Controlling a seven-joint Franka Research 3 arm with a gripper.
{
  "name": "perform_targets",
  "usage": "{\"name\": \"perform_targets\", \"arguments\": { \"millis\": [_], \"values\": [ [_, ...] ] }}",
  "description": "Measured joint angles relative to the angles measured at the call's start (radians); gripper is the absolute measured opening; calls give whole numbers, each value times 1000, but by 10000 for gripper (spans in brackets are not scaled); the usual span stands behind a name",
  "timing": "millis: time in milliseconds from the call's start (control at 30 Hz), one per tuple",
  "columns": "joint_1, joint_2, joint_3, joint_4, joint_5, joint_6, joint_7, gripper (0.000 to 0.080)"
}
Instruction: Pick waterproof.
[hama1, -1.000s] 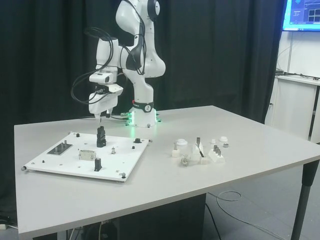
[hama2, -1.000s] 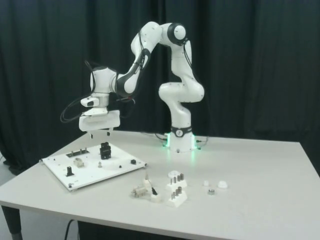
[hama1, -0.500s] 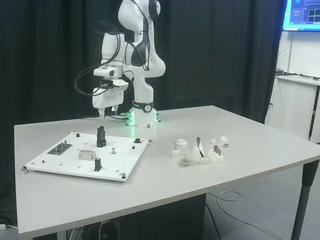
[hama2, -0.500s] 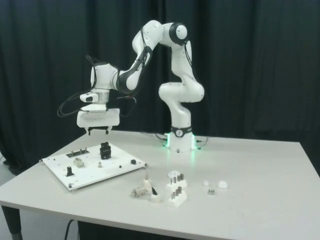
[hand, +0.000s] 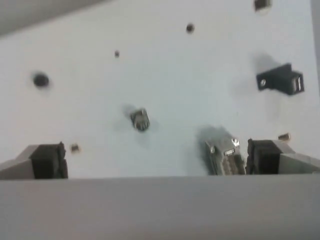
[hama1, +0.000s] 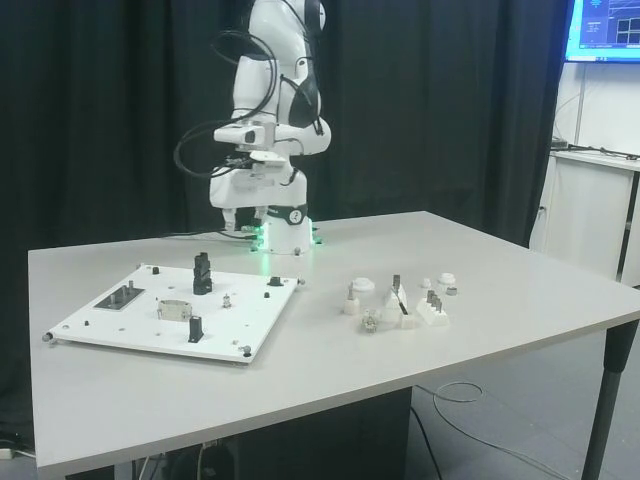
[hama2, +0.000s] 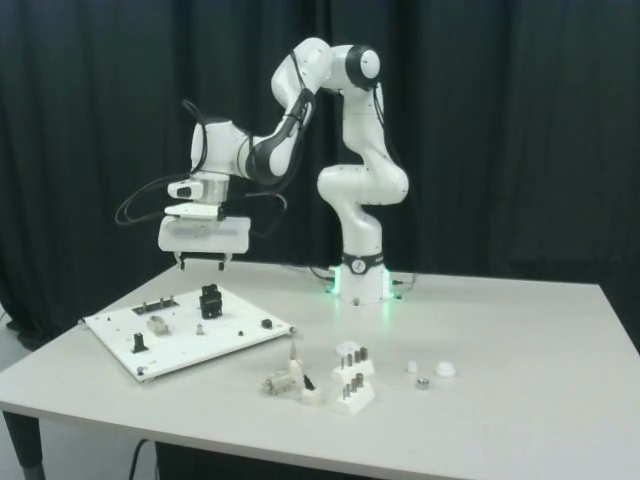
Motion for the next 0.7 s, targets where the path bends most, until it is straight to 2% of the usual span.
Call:
{"name": "perform_targets", "arguments": {
  "millis": [267, 533, 700],
  "values": [
    [1, 4, 61, 21, 0, -18, 127, 800],
    [2, 13, 90, 45, 1, -56, 278, 800],
    [2, 17, 103, 48, 3, -60, 355, 800]
  ]
}}
